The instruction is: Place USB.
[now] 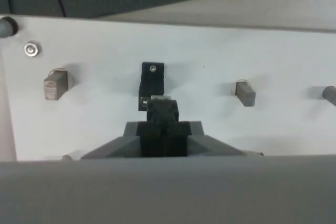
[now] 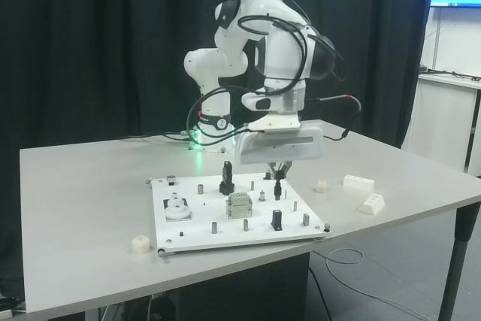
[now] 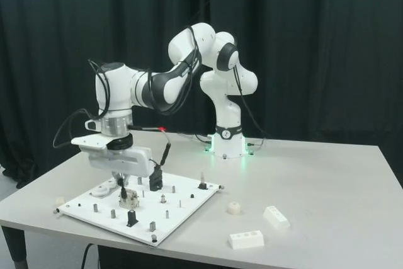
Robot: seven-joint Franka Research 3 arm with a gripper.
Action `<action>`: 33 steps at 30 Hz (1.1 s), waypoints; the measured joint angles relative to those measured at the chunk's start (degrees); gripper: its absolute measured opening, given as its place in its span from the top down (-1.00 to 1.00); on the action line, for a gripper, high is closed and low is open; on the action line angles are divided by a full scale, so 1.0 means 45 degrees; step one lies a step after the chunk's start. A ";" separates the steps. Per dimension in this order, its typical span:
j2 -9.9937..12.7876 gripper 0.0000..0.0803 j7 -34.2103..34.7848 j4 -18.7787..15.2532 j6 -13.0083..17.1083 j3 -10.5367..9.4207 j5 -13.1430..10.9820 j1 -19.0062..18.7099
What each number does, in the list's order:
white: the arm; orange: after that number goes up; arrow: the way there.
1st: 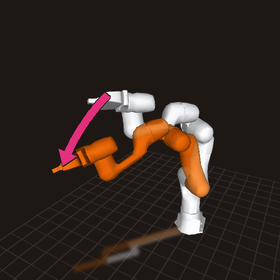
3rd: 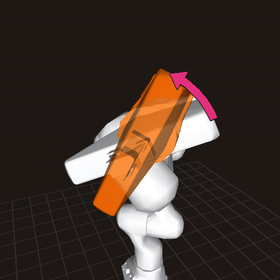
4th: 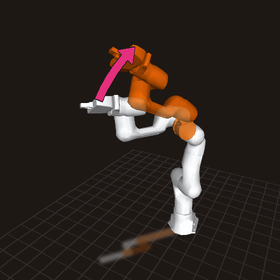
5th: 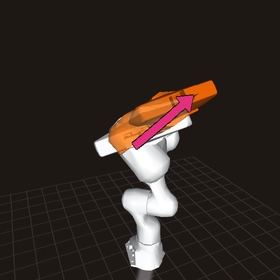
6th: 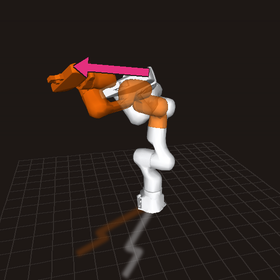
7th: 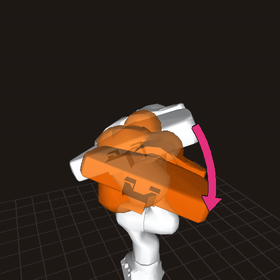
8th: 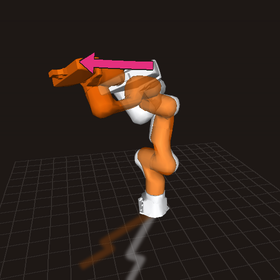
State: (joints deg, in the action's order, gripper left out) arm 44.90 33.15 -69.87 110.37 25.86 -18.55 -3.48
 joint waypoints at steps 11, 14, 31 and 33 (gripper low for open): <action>0.0000 0.95 -0.0017 0.0363 -0.0325 0.0000 0.0265 0.0035; 0.0001 0.95 -0.0027 0.0368 -0.0329 0.0000 0.0275 0.0035; 0.0004 0.95 -0.0072 0.0368 -0.0330 -0.0016 0.0279 0.0033; 0.0007 0.95 -0.0072 0.0368 -0.0330 -0.0028 0.0279 0.0032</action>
State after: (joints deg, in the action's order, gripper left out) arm 44.93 32.83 -68.21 108.89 25.74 -17.30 -3.33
